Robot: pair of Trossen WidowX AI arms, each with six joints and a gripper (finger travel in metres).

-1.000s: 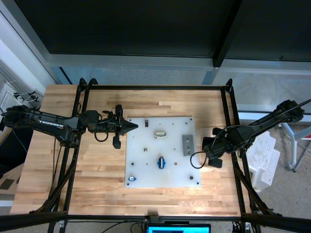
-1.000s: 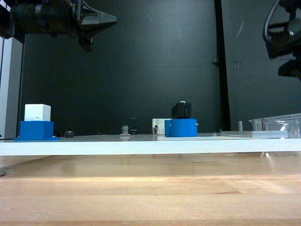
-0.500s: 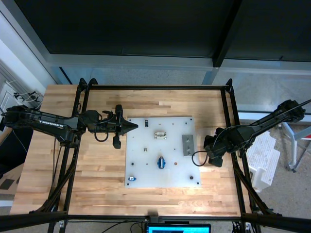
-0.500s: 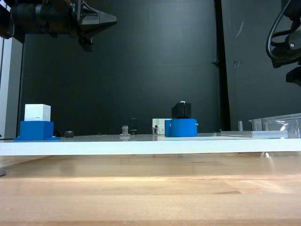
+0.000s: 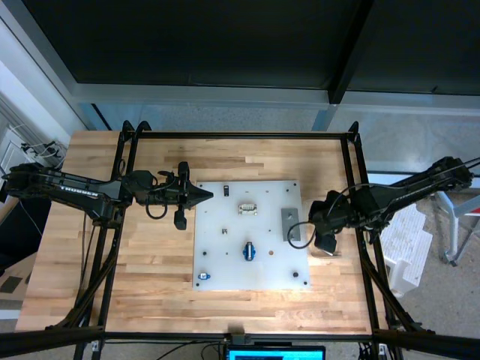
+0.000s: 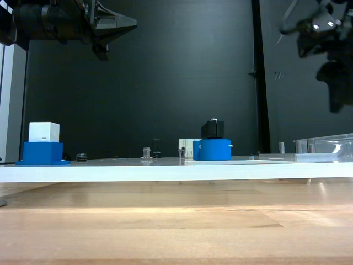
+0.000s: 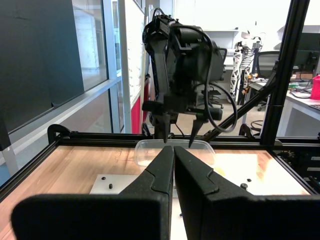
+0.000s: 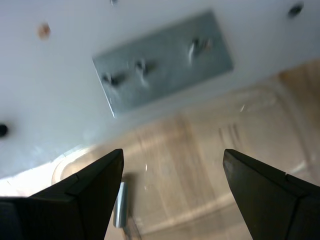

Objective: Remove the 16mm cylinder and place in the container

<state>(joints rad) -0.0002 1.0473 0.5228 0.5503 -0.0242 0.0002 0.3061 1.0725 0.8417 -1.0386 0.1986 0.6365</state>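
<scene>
Right wrist view: faint container (image 8: 200, 165), blurred cylinder (image 8: 120, 212)

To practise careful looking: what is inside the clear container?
The cylinder, a small grey rod, lies in the container, under the open right gripper. Its fingers hide part of the floor. The left gripper, shut, hangs over the board's left edge.

Both arms matte black, slim links. Left arm (image 5: 75, 190): white lettering, black cable loop (image 5: 155, 217) at wrist. Left gripper (image 5: 208, 194), beside board (image 5: 225, 262) left edge: tapered wedge fingers. Right gripper (image 7: 178, 143), over container (image 7: 205, 148): pointed black fingers, looping black cable (image 7: 207, 60).
</scene>
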